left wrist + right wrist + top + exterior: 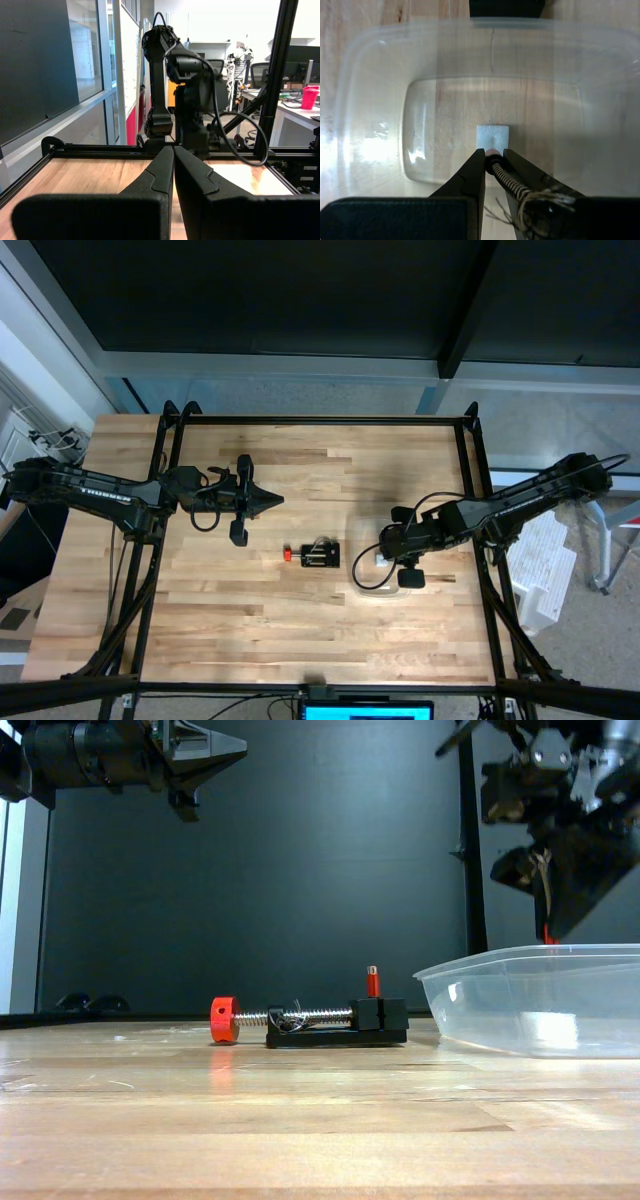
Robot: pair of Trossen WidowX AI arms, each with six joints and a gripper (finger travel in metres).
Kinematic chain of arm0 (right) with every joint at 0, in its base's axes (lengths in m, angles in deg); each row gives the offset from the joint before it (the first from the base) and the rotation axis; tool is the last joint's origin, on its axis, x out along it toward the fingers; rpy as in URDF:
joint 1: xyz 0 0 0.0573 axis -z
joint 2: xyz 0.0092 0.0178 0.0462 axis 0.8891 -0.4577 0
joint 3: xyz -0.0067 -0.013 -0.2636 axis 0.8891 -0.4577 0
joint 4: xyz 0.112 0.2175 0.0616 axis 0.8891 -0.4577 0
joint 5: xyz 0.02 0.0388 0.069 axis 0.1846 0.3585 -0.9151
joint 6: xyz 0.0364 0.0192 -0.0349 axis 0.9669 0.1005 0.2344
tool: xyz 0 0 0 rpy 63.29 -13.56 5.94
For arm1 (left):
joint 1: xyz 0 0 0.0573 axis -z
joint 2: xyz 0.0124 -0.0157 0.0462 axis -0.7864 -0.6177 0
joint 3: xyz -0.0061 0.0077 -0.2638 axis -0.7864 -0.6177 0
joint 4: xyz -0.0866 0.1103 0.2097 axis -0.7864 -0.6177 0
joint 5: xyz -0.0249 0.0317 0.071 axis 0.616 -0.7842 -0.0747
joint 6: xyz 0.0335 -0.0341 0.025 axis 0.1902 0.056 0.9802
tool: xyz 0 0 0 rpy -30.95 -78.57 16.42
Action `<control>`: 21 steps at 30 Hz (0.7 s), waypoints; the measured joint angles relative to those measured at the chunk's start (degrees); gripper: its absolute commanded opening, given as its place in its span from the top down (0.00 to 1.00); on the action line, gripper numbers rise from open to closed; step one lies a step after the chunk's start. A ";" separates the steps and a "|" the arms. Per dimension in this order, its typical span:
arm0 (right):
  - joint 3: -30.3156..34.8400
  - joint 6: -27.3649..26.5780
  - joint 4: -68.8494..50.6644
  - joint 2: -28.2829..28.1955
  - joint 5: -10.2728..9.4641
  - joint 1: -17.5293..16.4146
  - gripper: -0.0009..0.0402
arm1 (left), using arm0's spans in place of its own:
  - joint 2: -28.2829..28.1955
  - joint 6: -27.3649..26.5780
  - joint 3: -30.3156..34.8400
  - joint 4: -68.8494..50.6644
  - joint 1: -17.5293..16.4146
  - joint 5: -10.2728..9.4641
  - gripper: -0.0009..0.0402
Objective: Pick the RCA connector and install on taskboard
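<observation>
The taskboard [320,556] is a small black block with a red knob [224,1019] and a red upright post [372,982], lying mid-table. My right gripper [492,156] hangs over the clear plastic tray [370,100], shut on the RCA connector [503,176], a spring-sleeved plug with a reddish tip. That red tip [548,933] shows just above the tray's rim [470,968]. A white foam square [492,136] lies on the tray floor below the tip. My left gripper [268,502] hovers high to the left of the taskboard, shut and empty [173,150].
The tray [372,578] sits just right of the taskboard, close to it. A black frame [320,421] runs around the table edges. Loose wire strands trail from the connector's rear [540,200].
</observation>
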 measured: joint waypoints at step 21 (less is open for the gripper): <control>4.55 -0.07 -2.86 -0.63 -1.36 2.21 0.98 | 0.00 0.00 0.02 0.00 0.00 0.00 0.98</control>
